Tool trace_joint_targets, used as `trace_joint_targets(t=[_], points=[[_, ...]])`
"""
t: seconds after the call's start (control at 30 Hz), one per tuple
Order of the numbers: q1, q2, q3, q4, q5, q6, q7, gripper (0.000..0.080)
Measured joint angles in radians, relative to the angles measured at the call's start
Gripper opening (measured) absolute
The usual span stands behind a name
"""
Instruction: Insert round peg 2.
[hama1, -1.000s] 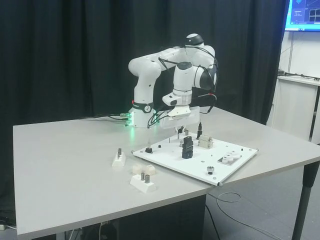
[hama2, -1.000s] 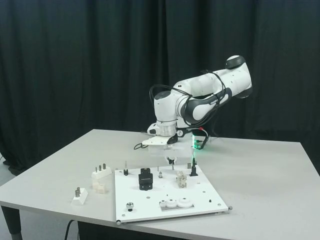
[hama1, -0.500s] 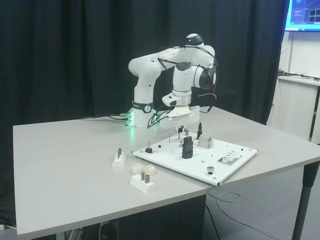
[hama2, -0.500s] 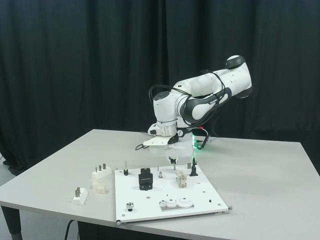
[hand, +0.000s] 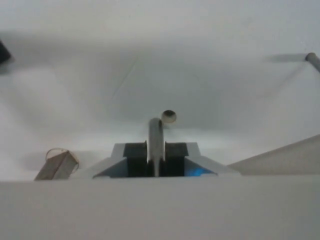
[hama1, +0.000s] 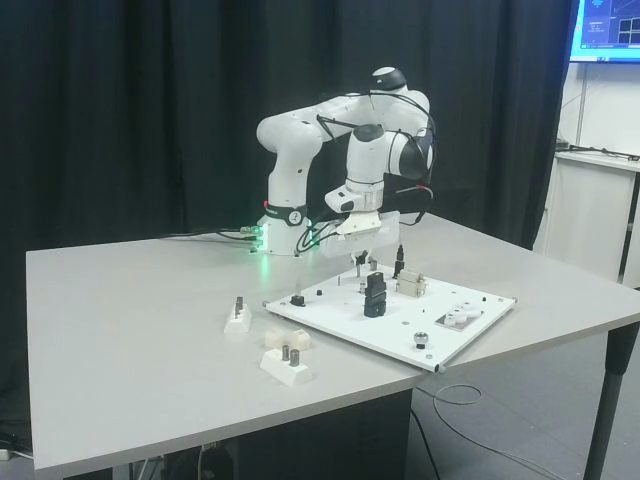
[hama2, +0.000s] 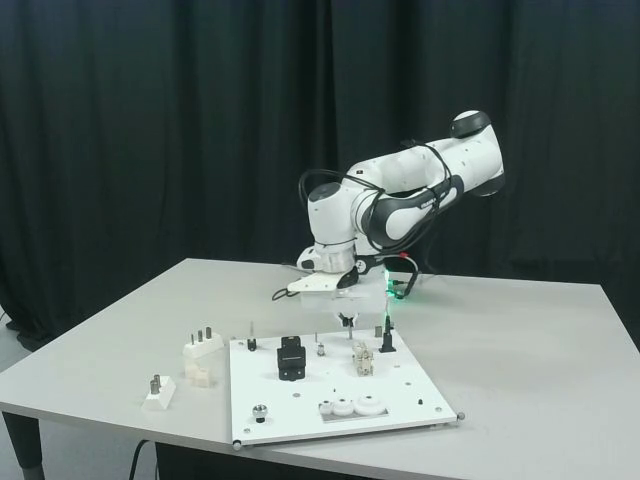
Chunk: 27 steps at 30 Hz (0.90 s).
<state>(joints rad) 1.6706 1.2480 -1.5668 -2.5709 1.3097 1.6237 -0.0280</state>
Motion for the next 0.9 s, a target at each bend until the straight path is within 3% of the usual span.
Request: trace_joint_targets(t=[0.9], points=[[0.044,0.000,-0.037,-0.012,-0.022,0.002,0.114,0.0069]])
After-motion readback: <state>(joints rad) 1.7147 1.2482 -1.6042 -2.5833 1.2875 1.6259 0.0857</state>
